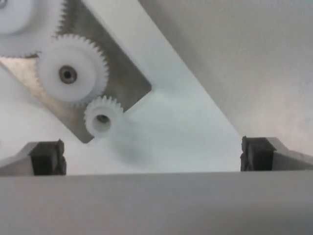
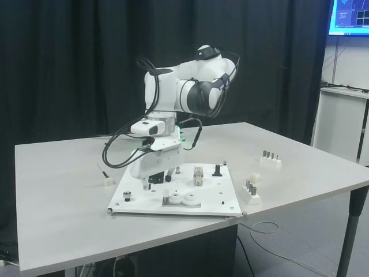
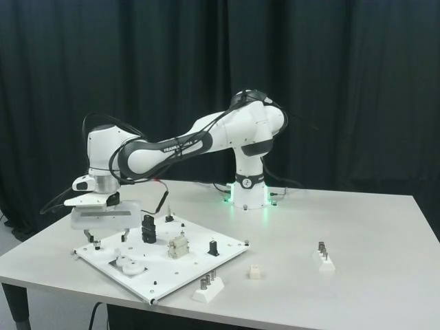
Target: Insert small gear.
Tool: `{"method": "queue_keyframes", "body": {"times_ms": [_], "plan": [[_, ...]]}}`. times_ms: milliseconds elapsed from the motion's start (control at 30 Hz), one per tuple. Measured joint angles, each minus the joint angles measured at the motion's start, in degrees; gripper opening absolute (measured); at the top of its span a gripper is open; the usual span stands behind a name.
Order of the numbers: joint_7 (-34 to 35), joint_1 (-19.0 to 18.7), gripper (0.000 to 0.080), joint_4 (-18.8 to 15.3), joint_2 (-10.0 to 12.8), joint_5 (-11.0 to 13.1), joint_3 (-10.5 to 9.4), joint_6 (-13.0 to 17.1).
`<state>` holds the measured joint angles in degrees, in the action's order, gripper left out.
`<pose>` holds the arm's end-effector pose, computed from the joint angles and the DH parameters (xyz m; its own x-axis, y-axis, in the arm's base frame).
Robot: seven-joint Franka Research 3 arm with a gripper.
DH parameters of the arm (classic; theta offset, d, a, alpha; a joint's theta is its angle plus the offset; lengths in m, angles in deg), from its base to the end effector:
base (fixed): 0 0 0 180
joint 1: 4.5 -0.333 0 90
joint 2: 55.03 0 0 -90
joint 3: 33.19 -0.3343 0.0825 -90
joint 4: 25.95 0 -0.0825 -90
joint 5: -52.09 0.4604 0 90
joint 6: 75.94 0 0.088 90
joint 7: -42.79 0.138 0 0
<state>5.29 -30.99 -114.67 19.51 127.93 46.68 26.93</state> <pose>0.6804 -0.3628 0.2228 0.9229 -0.3794 0.0660 -0.3810 -0.9245 0.0129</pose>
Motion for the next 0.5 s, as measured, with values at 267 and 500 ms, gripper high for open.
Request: {"method": "queue_keyframes", "body": {"times_ms": [267,500], "plan": [[3.6,0.5,0.0800,0.1,0.0,0.2,-1.21,1.5],[5.2,0.8,0.0800,0.1,0.0,0.2,-2.03,2.6]]}}
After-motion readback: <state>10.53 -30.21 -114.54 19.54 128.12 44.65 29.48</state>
